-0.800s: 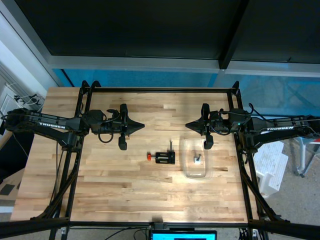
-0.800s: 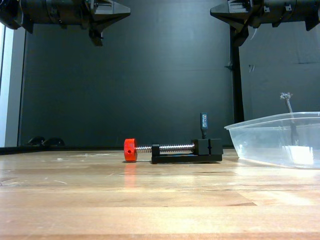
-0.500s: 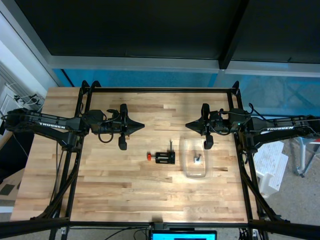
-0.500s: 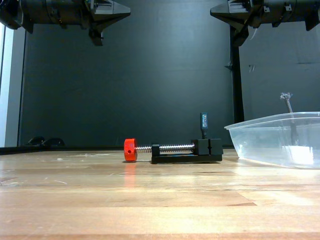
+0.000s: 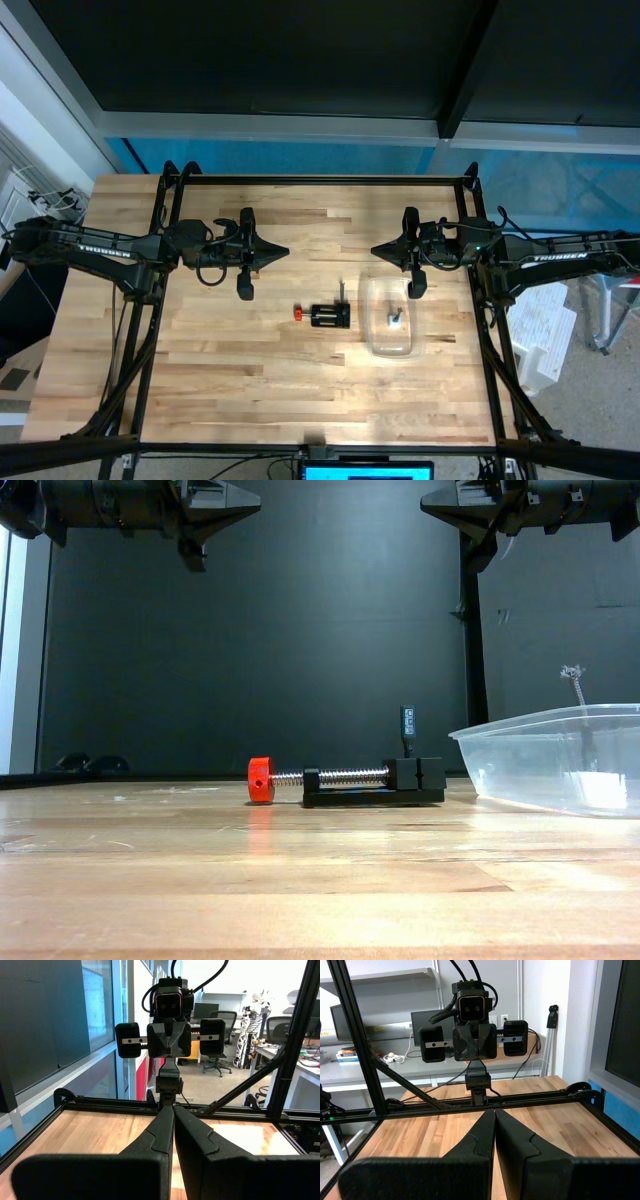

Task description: Pick the usb-c connector and install on the hub

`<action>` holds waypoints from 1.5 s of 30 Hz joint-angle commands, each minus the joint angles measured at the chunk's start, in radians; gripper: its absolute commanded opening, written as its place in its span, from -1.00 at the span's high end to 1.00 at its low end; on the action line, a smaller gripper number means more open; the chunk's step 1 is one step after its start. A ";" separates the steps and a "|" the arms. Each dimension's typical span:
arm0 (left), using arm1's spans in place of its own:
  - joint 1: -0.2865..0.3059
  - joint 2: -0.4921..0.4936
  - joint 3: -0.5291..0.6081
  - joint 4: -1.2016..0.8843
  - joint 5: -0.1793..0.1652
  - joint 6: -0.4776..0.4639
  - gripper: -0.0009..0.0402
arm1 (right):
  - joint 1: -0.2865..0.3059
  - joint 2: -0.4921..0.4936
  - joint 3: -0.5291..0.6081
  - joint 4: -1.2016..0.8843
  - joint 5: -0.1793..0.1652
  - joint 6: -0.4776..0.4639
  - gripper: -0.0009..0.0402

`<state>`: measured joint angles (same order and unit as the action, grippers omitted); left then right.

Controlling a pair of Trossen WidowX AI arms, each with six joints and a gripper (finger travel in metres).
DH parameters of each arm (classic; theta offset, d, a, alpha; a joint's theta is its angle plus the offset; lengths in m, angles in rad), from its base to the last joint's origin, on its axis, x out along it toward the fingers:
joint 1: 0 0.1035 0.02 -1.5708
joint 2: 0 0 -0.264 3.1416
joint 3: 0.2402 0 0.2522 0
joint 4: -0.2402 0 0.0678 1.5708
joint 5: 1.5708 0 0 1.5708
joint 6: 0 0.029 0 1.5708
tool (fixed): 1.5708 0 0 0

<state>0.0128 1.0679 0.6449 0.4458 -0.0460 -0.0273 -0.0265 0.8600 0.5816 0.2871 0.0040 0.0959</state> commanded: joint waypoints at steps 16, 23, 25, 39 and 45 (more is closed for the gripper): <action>0.000 0.000 0.000 0.000 0.000 0.000 0.96 | 0.023 -0.001 0.204 -0.547 -0.008 0.037 0.96; 0.000 0.000 0.000 0.000 0.000 0.000 0.96 | 0.053 0.000 0.288 -0.789 -0.005 0.039 0.96; 0.000 0.000 0.000 0.000 0.000 0.000 0.96 | 0.058 0.000 0.305 -0.852 -0.005 0.039 0.96; 0.000 0.000 0.000 0.000 0.000 0.000 0.96 | 0.113 0.038 0.385 -1.147 -0.005 0.046 0.96; 0.000 0.000 0.000 0.000 0.000 0.000 0.96 | 0.172 0.095 0.391 -1.200 0.014 0.069 0.96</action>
<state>0.0128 1.0679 0.6453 0.4458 -0.0460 -0.0273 0.1322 0.9436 0.9730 -0.9058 0.0082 0.1562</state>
